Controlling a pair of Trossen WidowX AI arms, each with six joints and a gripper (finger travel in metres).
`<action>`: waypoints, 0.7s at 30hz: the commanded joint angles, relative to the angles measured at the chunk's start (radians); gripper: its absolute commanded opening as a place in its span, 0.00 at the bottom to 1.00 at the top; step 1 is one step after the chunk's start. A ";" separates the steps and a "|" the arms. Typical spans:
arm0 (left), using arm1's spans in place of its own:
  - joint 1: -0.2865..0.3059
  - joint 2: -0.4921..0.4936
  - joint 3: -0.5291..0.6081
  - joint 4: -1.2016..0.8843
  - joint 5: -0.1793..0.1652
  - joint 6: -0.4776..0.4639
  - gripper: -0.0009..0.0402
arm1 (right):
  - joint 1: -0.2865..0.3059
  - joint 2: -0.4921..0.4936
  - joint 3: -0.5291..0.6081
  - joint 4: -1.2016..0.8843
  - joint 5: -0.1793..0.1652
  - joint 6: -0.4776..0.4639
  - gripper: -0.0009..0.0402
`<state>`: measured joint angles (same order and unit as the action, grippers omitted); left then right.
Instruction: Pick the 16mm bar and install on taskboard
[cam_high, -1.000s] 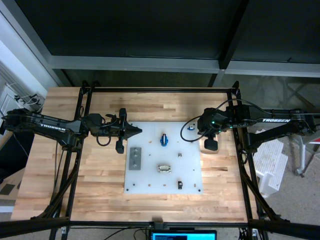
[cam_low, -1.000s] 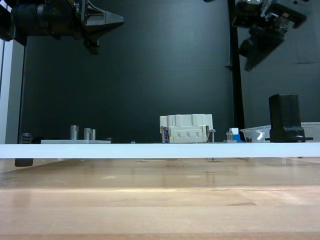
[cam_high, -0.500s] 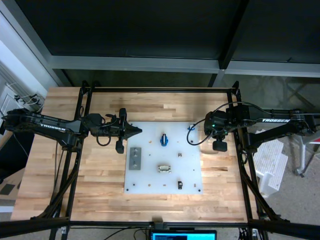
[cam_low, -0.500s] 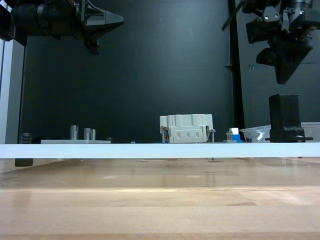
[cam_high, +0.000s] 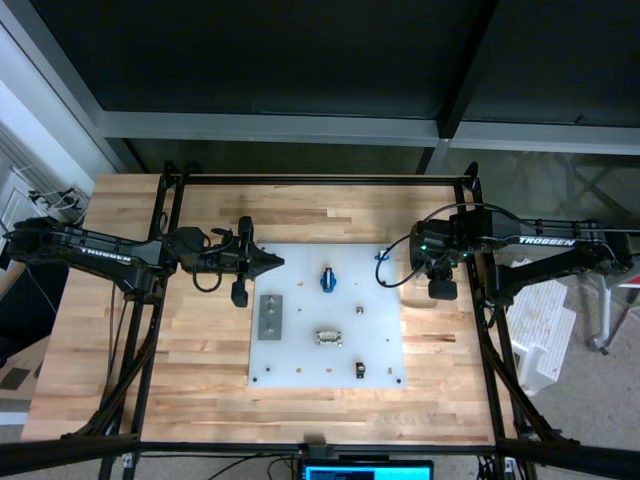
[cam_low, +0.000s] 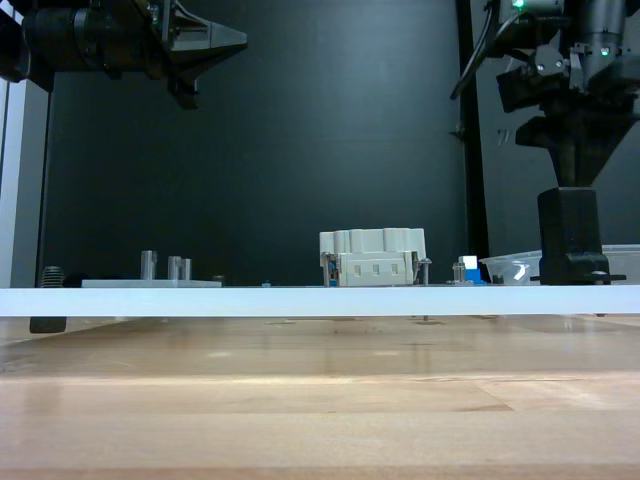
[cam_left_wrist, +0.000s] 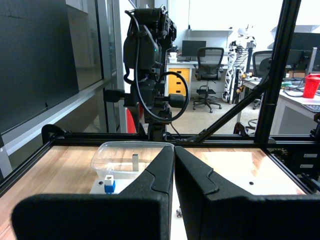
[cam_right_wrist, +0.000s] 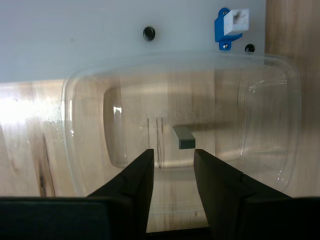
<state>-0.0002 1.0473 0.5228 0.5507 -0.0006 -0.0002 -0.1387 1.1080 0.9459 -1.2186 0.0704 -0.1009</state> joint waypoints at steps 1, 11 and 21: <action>0.000 0.000 0.000 0.000 0.000 0.000 0.02 | -0.014 0.000 -0.028 0.011 0.000 -0.036 0.36; 0.000 0.000 0.000 0.000 0.000 0.000 0.02 | -0.073 0.000 -0.134 0.106 0.002 -0.151 0.50; 0.000 0.000 0.000 0.000 0.000 0.000 0.02 | -0.115 0.020 -0.198 0.177 0.014 -0.196 0.53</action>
<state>-0.0002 1.0470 0.5224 0.5503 -0.0006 -0.0006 -0.2512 1.1271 0.7574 -1.0550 0.0864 -0.2951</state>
